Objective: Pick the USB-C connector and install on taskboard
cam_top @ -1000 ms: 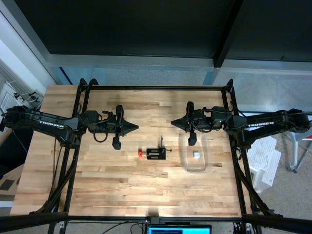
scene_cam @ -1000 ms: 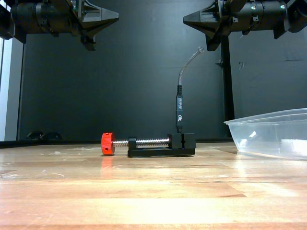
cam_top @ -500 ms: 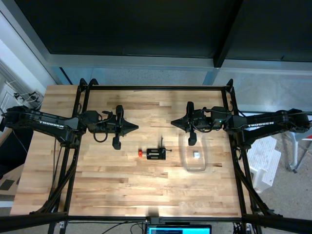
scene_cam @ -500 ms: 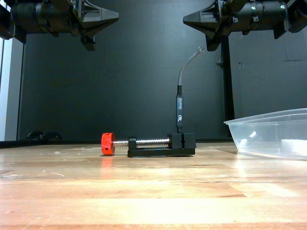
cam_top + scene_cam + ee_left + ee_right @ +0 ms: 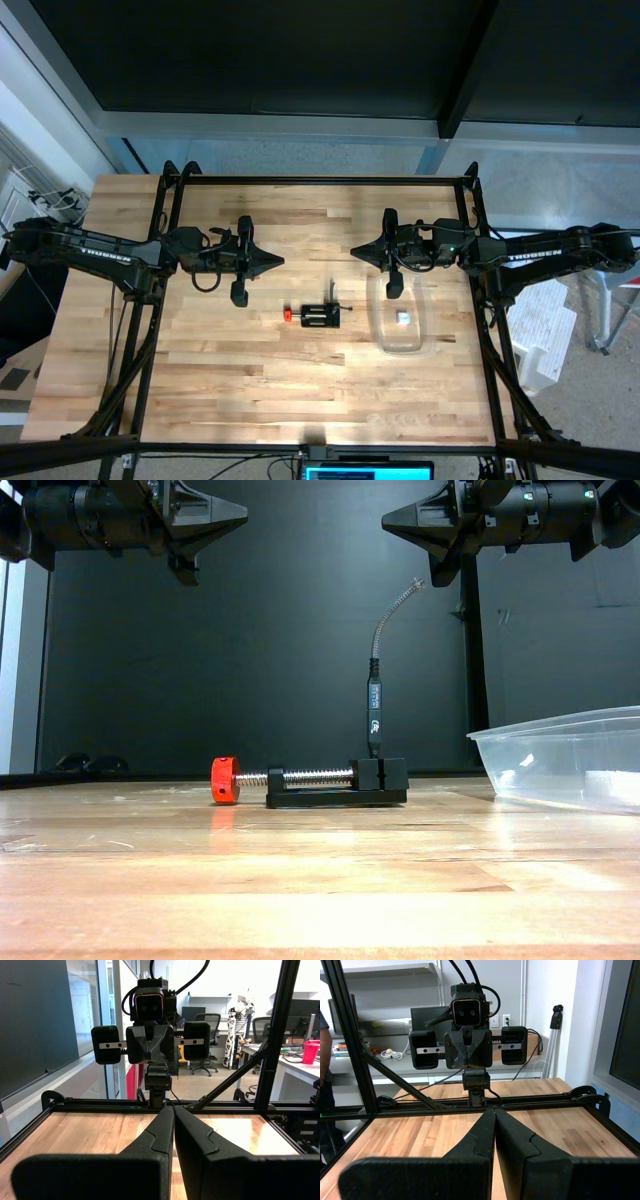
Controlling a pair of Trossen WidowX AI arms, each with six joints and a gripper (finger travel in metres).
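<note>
The taskboard is a small black block at mid-table with an orange-red knob at its left end. In the low view the taskboard carries the USB-C connector, a thin black plug standing upright in its right end, with a short braided stub curving up from it. My left gripper hangs shut and empty, high over the table to the left of the block. My right gripper hangs shut and empty at the same height, right of it. The two tips face each other.
A clear plastic tray lies right of the taskboard, with a small white block inside it. A black frame runs along the table's far edge and sides.
</note>
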